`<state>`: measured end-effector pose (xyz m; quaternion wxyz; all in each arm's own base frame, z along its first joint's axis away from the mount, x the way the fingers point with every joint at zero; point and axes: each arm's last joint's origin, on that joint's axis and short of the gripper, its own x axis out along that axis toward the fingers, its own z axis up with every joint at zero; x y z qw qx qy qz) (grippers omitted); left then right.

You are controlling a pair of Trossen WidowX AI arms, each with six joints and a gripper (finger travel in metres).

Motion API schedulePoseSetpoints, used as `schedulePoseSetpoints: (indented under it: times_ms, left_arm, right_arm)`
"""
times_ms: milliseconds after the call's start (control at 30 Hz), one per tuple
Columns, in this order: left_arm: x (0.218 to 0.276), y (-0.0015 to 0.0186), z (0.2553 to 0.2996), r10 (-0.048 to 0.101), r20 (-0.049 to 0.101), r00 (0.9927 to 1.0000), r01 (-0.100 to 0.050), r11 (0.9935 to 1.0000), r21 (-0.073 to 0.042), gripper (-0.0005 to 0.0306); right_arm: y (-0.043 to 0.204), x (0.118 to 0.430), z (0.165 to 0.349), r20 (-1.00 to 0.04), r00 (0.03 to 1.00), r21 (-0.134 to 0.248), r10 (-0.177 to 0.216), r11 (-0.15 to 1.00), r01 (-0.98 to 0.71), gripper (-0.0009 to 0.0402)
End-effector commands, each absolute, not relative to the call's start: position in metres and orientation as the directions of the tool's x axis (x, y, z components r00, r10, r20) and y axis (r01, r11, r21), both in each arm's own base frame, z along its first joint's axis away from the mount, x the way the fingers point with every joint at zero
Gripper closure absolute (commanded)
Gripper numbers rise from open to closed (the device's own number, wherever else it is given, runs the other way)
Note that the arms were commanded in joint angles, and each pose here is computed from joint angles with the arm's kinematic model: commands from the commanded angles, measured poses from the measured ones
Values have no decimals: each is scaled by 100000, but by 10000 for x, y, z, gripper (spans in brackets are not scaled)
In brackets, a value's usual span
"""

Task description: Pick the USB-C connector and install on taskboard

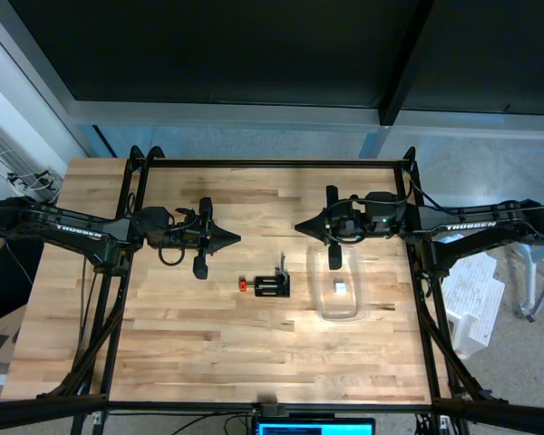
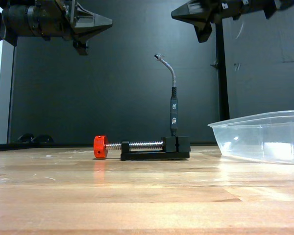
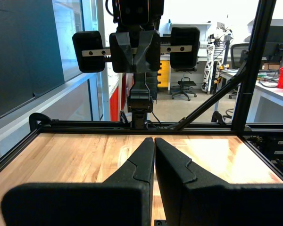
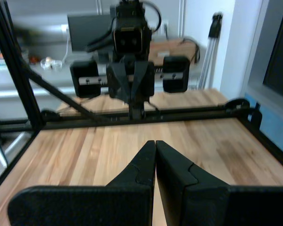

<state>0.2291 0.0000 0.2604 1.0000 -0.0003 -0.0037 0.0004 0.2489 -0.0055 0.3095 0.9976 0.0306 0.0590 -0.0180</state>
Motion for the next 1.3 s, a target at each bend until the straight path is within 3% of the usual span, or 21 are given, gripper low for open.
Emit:
schedulePoseSetpoints:
  times_ms: [33,233,433,1300]
  left_arm:
    - [2292,0,2605,38,782,99997,-38,100000,-58,300]
    - [2292,0,2605,38,820,99997,-38,100000,-58,300]
    - [2292,0,2605,38,782,99997,-38,100000,-58,300]
    - [2292,0,2605,38,782,99997,-38,100000,-58,300]
  right_arm:
    - [-51,2442,3002,-7983,99643,6078,-2740,99763,3230,393]
    - [-51,2373,2814,1964,99934,7166,-3051,99701,2903,393]
    - [-52,2346,2695,706,99933,7728,-3585,99639,3520,393]
    - [-50,2341,2696,2422,99910,7865,-3470,99637,3270,393]
